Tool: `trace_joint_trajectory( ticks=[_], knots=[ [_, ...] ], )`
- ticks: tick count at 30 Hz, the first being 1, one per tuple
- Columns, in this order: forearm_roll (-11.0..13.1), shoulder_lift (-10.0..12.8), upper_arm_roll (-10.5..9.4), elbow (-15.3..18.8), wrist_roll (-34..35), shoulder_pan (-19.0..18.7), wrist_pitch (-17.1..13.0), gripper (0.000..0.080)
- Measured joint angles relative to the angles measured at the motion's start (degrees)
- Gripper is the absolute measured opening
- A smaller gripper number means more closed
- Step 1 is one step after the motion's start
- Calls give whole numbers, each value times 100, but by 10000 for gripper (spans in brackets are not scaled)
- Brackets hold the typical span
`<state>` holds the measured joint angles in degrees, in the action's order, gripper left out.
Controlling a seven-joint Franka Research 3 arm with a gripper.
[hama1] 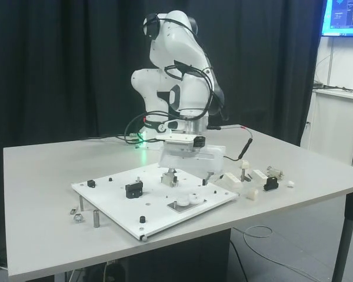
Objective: Remove medium gear.
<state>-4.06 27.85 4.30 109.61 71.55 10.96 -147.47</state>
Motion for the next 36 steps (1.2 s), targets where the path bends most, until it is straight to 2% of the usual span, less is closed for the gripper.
trace_joint_trajectory(
  ticks=[13, 26, 36],
  knots=[
    [623, 5, 84, -11, 674, 44, 30, 800],
    [640, 91, 84, -214, 1106, 152, 46, 800],
    [646, 479, 83, -764, 1300, 158, 190, 800]
  ],
)
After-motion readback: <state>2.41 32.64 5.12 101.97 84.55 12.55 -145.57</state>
